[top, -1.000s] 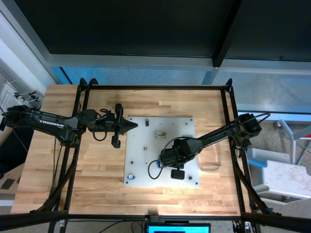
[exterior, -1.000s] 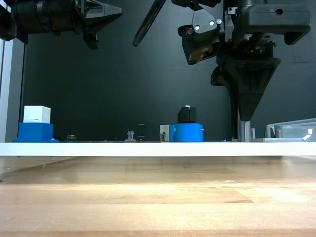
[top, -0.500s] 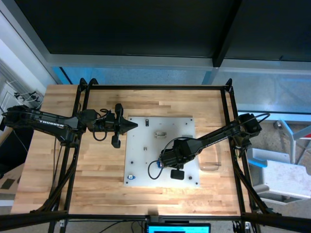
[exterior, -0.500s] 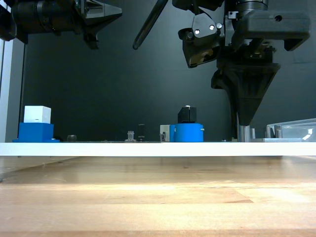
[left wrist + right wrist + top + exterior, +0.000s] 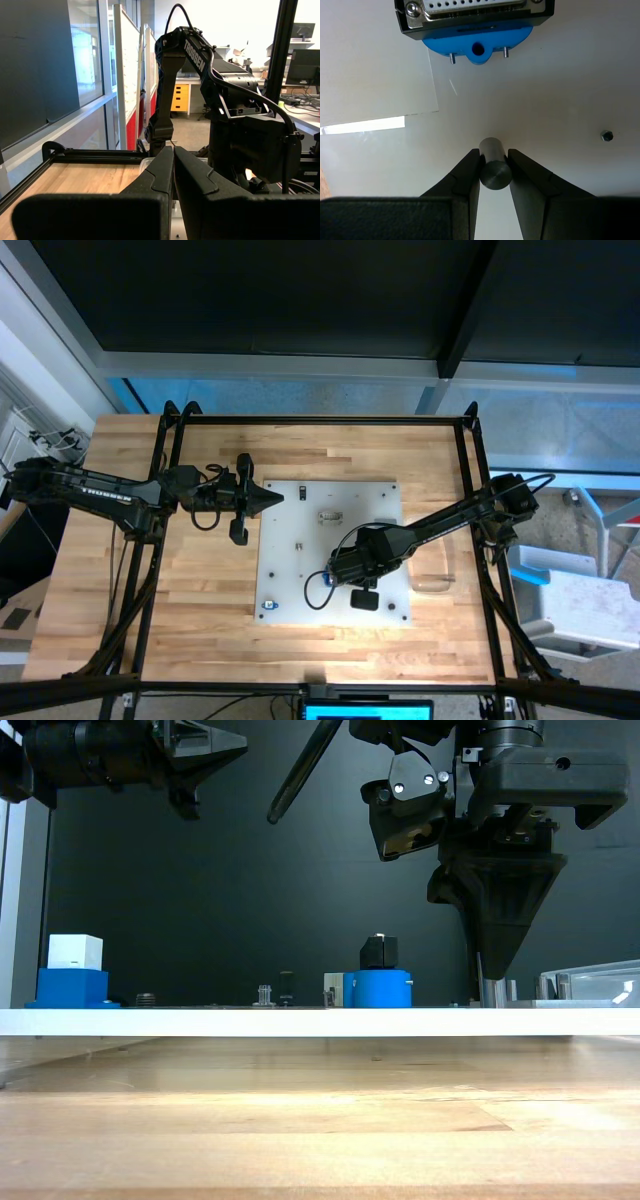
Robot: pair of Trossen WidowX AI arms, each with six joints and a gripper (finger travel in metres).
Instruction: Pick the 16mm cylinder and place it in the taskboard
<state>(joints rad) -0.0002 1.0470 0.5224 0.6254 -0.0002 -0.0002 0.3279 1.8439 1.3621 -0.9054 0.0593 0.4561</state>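
The right gripper (image 5: 493,156) is clamped on the 16mm cylinder (image 5: 495,172), one finger on each side of its round wall, holding it upright over the taskboard (image 5: 560,90) near the blue connector (image 5: 477,42). The cylinder looks like solid, smooth metal: stiff, dense for its size and probably slippery. A square hold across the diameter, as here, seems right, since an off-centre pinch could let it pivot or squirt out.

The right wrist view shows the grip and the cylinder's end face but not its height. The low view shows its lower end down at the board's surface, though whether it has entered a hole cannot be told. In the high view the arm hides it.

The left gripper (image 5: 173,149) has its fingers pressed together and empty. It hangs parked above the board's left edge, well apart from the work.
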